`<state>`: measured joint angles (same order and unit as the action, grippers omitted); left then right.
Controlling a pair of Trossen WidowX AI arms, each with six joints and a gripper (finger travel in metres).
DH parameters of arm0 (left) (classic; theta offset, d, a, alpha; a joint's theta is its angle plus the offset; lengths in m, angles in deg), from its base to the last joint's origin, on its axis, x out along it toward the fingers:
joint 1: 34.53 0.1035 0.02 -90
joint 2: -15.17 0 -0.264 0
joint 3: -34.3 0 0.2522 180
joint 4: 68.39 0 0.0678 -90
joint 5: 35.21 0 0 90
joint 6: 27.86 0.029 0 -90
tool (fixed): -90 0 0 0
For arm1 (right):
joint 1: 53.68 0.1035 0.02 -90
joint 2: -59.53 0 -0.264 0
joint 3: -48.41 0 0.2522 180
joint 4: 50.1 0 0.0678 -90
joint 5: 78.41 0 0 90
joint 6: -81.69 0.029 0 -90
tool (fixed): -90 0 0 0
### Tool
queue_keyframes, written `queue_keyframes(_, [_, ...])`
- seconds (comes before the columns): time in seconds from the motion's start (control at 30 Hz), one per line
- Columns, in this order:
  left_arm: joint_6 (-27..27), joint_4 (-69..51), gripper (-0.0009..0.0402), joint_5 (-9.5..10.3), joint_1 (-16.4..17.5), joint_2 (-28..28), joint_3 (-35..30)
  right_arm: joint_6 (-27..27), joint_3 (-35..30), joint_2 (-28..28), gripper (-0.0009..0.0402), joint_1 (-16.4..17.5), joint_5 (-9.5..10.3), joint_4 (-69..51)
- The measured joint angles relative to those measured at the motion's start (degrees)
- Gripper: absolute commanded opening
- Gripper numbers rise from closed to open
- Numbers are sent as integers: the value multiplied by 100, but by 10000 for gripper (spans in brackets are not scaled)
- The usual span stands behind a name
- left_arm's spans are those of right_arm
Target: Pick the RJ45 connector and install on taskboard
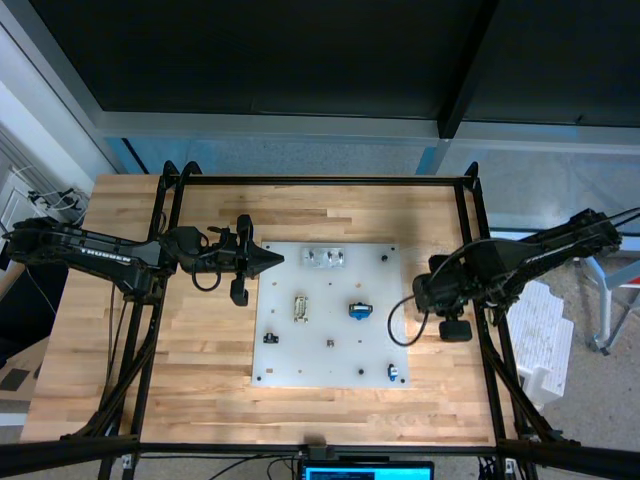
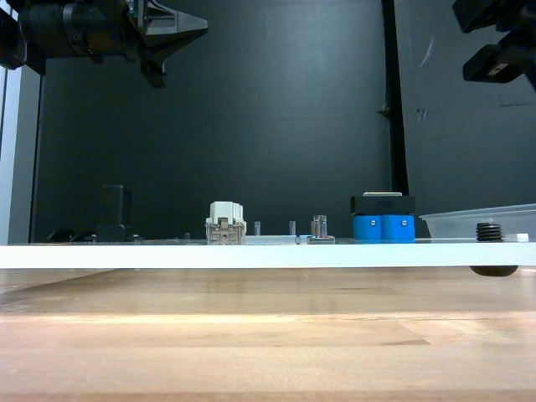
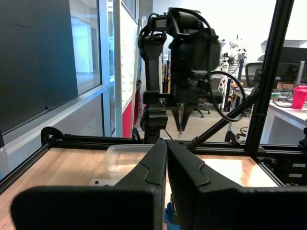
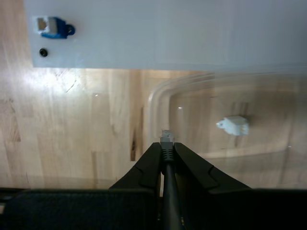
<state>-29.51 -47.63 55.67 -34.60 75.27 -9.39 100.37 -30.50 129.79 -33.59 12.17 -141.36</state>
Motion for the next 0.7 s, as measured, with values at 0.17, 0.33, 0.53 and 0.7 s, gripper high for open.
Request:
queue_keyframes(0.17, [0,-2,0,2,0,0,-2,330,0,299,0,280,2,385])
queue_keyframes(0.33, [0,0,0,2,-2,0,-2,490,-166,671,0,542,-13,651])
queue_keyframes(0.53, [0,0,0,2,0,0,-2,623,-557,1121,0,776,-107,706])
queue_keyframes(0.7, [2,0,0,2,0,0,-2,702,-776,1438,0,944,-105,866])
